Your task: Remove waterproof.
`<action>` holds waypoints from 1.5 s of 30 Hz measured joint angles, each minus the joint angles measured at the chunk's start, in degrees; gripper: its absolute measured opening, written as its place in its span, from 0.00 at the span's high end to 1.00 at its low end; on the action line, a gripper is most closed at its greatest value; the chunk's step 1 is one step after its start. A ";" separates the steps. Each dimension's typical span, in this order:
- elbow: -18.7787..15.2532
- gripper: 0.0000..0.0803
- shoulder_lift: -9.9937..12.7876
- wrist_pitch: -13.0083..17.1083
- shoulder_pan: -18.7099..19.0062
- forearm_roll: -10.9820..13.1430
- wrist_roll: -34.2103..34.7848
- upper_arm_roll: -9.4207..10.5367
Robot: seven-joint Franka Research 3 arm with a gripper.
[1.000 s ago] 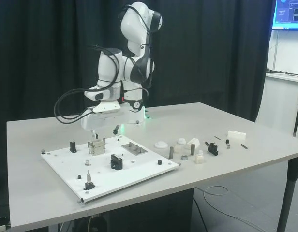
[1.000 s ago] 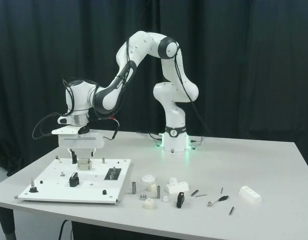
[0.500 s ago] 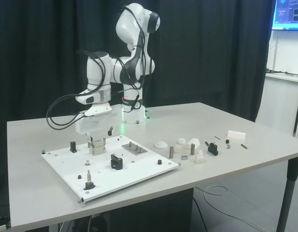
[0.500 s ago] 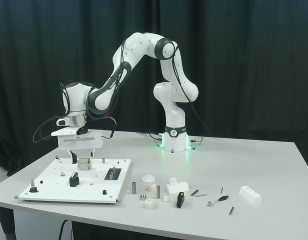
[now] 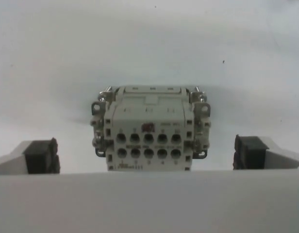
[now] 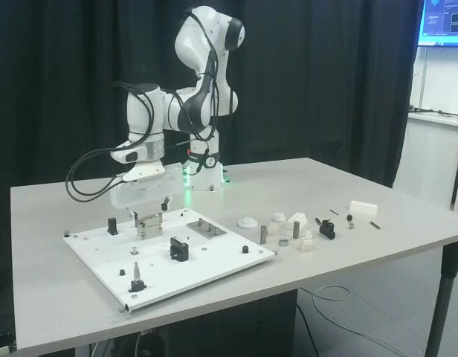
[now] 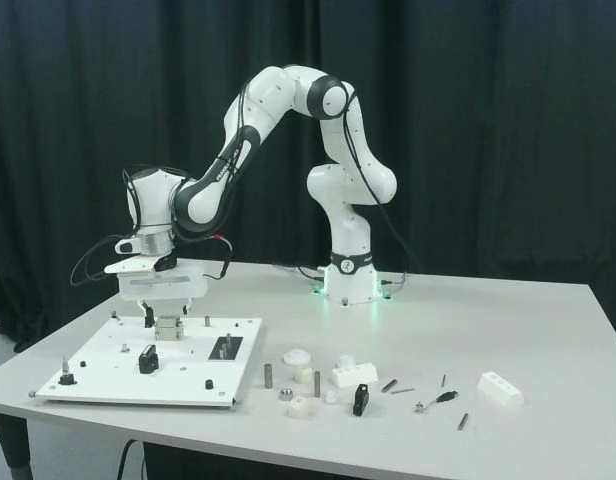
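Only the wrist view shows the fingers (image 5: 41, 156) spread, flanking the waterproof connector (image 5: 149, 130) untouched.

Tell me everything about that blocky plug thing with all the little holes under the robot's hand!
The connector is a pale, plastic-looking block standing upright on the white board. Its top face shows two rows of five round holes, and metal-looking clips and screws sit at its sides. The gripper hangs right above it, open, one finger on each side, not touching it.

The waterproof connector (image 5: 148, 130) looks matt moulded plastic with metal screws, on a smooth white board (image 6: 214, 260).
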 joint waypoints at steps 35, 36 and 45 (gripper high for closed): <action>-6.43 0.00 -1.97 9.45 1.17 0.86 2.10 -0.04; -6.43 0.00 -1.97 9.53 1.17 0.86 1.99 -0.04; -6.43 0.00 -1.83 10.09 1.11 0.86 1.61 -0.05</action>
